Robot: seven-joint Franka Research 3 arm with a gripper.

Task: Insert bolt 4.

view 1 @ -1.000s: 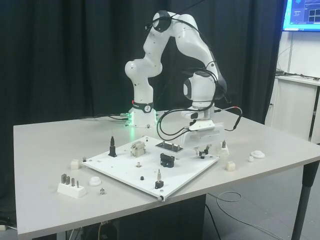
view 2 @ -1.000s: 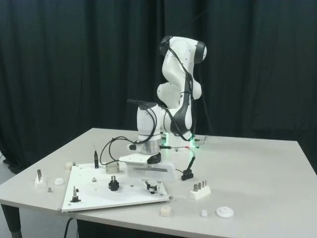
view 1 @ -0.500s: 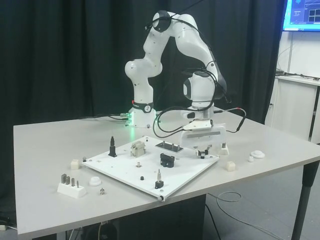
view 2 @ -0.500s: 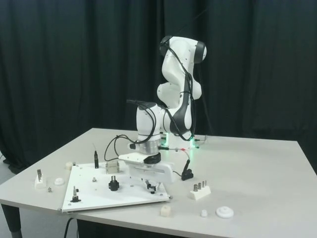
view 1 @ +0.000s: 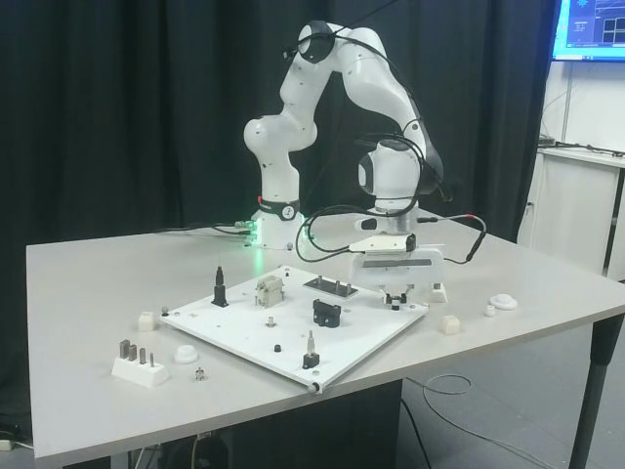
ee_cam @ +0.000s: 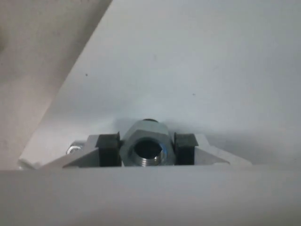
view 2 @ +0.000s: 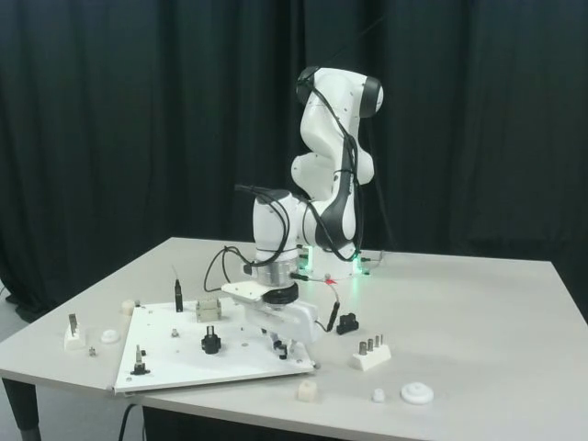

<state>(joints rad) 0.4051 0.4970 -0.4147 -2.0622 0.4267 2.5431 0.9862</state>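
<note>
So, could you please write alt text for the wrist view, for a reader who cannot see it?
A metal bolt with a hexagonal head is clamped between the two black pads of the end effector, seen end-on just above a white board. The grey table shows past the board's edge.

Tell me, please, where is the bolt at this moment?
The bolt sits between the gripper jaws in the wrist view. In the first room view the gripper is low over the white board, near its corner closest to the small white blocks.
</note>
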